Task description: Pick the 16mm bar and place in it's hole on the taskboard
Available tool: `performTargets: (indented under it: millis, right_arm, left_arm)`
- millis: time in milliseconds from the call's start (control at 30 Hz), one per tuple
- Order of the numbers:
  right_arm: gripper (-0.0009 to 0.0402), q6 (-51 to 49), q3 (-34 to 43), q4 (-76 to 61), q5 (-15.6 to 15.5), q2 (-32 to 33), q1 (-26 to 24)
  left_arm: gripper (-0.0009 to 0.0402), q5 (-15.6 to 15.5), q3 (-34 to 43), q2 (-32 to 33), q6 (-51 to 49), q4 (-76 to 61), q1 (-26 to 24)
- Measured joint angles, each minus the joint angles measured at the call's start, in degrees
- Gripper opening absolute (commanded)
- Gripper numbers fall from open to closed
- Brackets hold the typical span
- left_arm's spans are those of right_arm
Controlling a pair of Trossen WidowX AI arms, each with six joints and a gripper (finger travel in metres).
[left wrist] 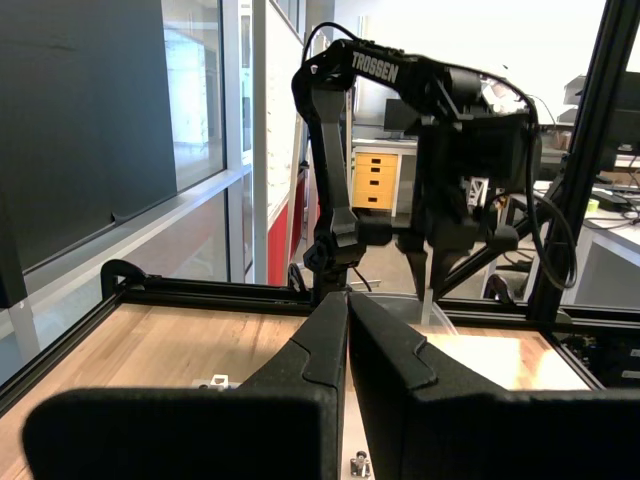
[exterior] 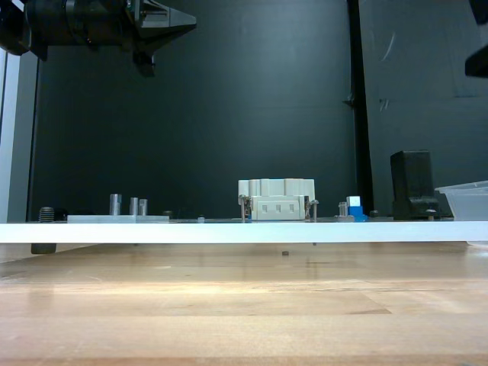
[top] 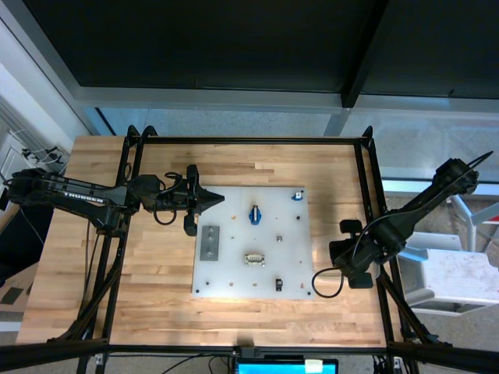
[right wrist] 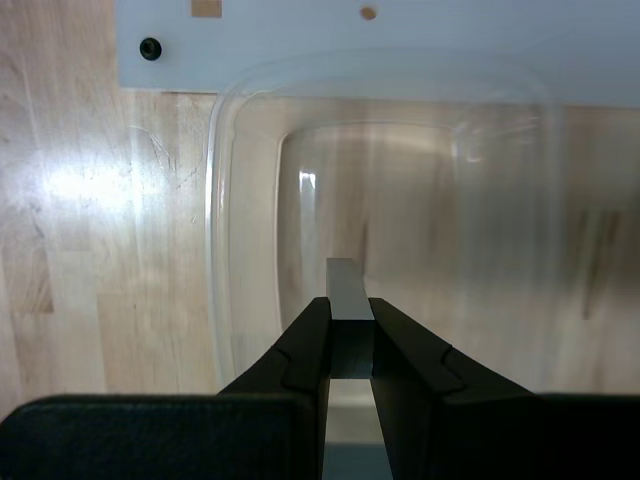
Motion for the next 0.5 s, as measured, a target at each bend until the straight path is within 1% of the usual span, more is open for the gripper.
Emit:
performTargets:
  millis: [233,500]
  right_arm:
    - [0.0,-1.3,3.7,-2.7,0.3,0.4,-1.3]
    - [0.0,-0.3,9.6,-4.2,0.3,5.6,-3.8]
  left_arm:
    - [0.0,0.0,0.0,0.0,0.0,0.0,0.0]
    - [0.0,0.0,0.0,0.0,0.0,0.0,0.0]
